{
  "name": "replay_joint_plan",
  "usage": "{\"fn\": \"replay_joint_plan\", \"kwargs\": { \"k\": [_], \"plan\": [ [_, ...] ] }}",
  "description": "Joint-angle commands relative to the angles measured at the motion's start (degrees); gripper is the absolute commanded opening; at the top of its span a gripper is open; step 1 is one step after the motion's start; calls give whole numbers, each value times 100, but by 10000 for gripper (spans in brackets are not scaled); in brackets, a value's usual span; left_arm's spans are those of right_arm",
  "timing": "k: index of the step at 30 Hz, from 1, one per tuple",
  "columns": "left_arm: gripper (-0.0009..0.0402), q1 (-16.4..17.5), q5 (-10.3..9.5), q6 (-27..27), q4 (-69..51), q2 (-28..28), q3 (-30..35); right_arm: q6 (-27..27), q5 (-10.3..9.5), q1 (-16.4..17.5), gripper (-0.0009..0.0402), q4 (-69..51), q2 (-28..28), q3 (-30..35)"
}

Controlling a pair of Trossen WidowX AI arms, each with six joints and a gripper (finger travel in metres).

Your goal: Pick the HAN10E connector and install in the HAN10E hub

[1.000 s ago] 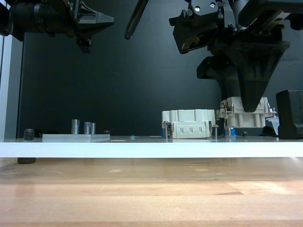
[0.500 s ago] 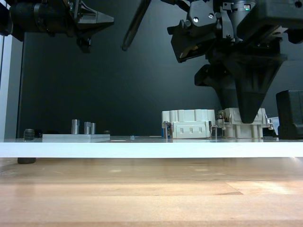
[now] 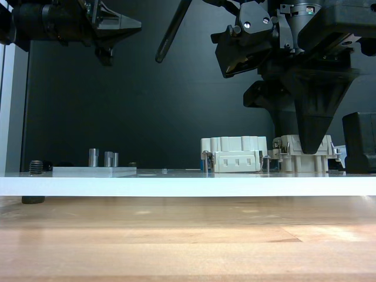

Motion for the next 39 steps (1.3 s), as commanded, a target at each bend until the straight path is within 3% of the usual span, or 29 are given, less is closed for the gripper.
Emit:
{"fn": "replay_joint_plan", "kwargs": {
  "k": [1, 8, 30, 39],
  "plan": [
    [0, 2, 0, 0, 0, 0, 0, -2, -2, 2, 5, 26, 24, -9],
    [0, 0, 0, 0, 0, 0, 0, -7, 0, 0, 44, 33, 13, -9],
    [0, 0, 0, 0, 0, 0, 0, 103, 4, 28, 281, -63, -455, -7],
    [0, 0, 0, 0, 0, 0, 0, 142, 17, 37, 326, -415, -990, -7]
  ]
}}
